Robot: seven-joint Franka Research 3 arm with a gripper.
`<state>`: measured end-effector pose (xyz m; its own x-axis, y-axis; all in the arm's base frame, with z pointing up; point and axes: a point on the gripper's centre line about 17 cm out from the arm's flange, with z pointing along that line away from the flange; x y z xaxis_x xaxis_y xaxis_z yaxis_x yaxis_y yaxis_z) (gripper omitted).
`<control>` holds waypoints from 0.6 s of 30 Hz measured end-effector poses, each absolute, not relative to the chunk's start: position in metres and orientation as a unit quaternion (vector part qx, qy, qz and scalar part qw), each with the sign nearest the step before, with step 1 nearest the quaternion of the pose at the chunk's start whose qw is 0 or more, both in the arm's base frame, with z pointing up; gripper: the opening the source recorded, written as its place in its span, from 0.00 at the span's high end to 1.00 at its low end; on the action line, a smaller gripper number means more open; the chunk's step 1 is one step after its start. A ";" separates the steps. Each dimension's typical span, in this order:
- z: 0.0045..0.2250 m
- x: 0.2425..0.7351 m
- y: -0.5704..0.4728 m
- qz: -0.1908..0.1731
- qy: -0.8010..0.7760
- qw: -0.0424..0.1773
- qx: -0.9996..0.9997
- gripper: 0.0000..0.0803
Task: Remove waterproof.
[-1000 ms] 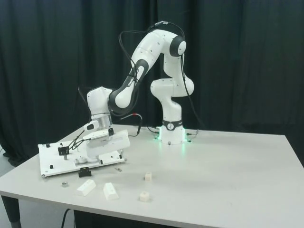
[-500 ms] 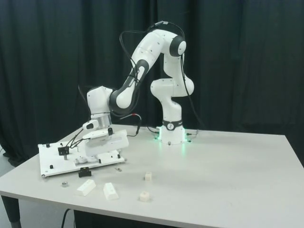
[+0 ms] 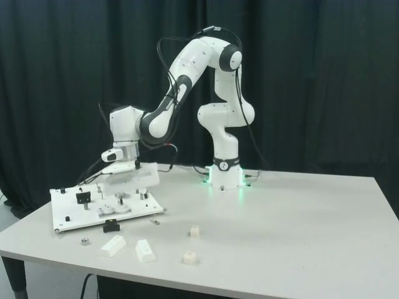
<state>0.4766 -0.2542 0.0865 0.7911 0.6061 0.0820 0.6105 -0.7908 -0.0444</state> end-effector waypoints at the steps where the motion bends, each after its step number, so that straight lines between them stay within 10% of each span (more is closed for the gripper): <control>1: 0.088 0.473 -0.258 -0.030 -0.322 0.033 -0.946 0.00; 18: 0.107 0.406 -0.314 -0.012 -0.335 0.022 -0.942 0.00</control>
<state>0.4062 -0.3144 0.1067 0.7749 0.6309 0.0371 0.6320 -0.7743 -0.0335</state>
